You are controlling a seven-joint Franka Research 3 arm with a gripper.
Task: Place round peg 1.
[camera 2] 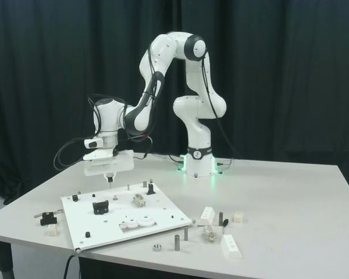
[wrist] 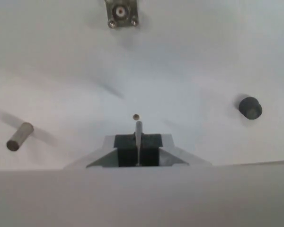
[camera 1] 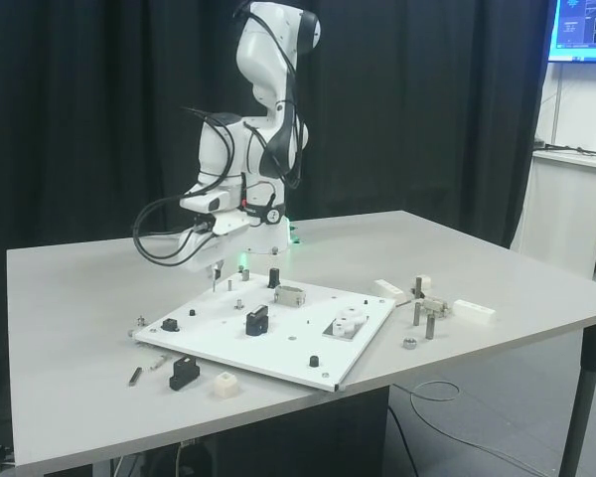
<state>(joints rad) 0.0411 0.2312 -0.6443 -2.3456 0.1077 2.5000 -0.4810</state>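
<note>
end effector [wrist: 138, 150]: fingers closed on thin round peg [wrist: 138, 134], above white board [camera 2: 128, 224]
hole [wrist: 136, 116]: just beside peg tip
writing: none readable

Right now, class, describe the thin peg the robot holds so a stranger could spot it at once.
Find the white board on the grey table, then the end effector above its far corner. The thin grey peg points down from between its fingers; the other pegs stand or lie free.
</note>
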